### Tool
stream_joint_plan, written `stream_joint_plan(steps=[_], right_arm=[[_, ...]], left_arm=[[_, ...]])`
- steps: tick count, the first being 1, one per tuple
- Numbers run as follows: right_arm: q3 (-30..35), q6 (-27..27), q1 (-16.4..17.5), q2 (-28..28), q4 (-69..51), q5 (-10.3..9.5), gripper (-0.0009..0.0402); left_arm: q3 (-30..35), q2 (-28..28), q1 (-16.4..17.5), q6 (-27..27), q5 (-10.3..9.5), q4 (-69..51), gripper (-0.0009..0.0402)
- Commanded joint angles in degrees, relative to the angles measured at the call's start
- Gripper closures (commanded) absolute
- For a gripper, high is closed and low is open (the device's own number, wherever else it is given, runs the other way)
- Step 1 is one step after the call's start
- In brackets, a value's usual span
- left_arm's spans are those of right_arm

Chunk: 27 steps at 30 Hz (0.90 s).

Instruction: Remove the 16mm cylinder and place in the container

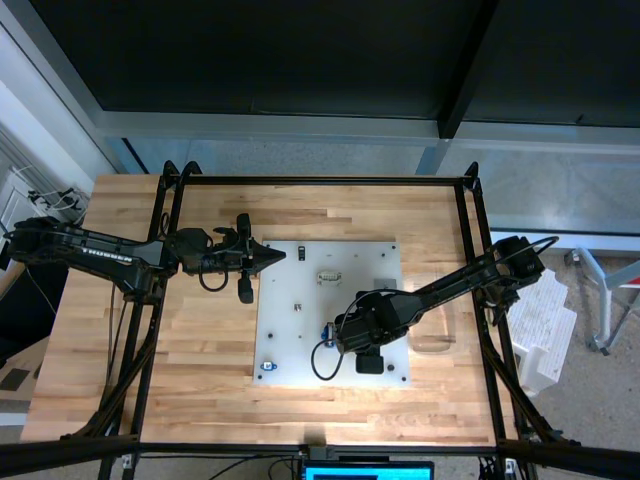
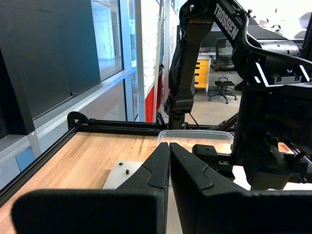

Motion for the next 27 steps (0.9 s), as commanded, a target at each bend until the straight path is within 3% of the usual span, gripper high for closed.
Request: stream_joint_plan(steps=[1, 27], right_arm=[[-0.5, -0.1, 0.0, 0.0, 0.9, -0.02, 0.0232], [-1.3, -0.5, -0.2, 0.0, 2.2, -0.37, 0.0387]], left_arm=[[0.0, 0.0, 0.0, 0.0, 0.02, 0.0, 0.0393], [0.0, 0.0, 0.0, 0.0, 0.02, 0.0, 0.0393]])
